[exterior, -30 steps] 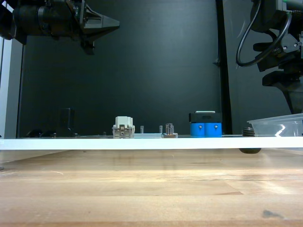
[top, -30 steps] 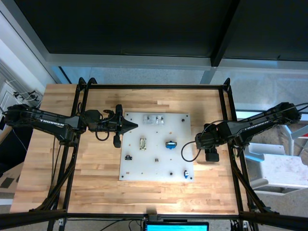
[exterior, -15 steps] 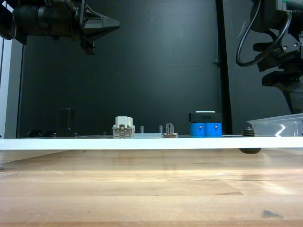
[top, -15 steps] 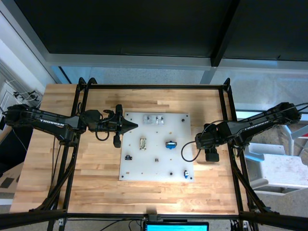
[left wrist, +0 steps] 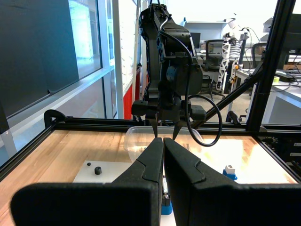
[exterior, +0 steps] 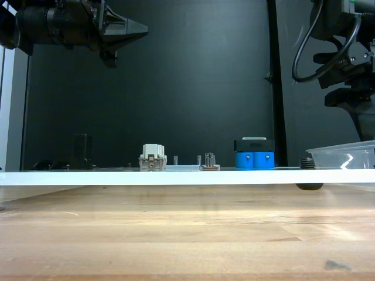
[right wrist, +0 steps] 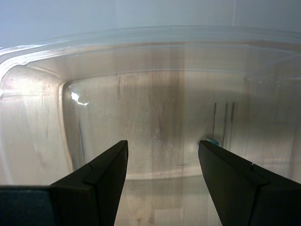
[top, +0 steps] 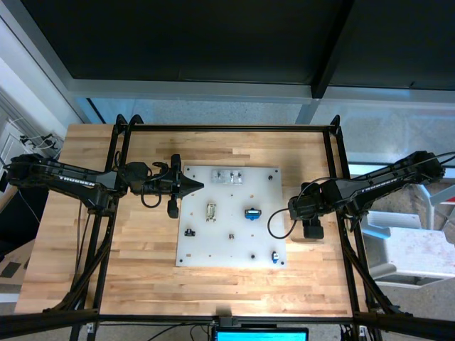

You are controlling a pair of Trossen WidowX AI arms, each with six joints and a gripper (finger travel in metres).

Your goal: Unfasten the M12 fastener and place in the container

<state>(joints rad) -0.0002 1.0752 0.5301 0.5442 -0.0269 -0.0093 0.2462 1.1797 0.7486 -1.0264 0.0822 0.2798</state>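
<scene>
nut, small silver m12, unseen: likely light, slick; pinch flats. right gripper (right wrist: 162, 143) jaws apart over clear plastic tub (right wrist: 155, 47); left gripper (left wrist: 163, 139) jaws together above white board (top: 213, 245).

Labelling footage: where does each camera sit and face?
High: above near edge, looking down on board; left claw at its left edge, right claw off its right.
Low: table height, level; both claws up high.
Left wrist: along shut claw toward right arm.
Right wrist: past open claw down into tub.
Shared: low and wrist views show tub.
</scene>
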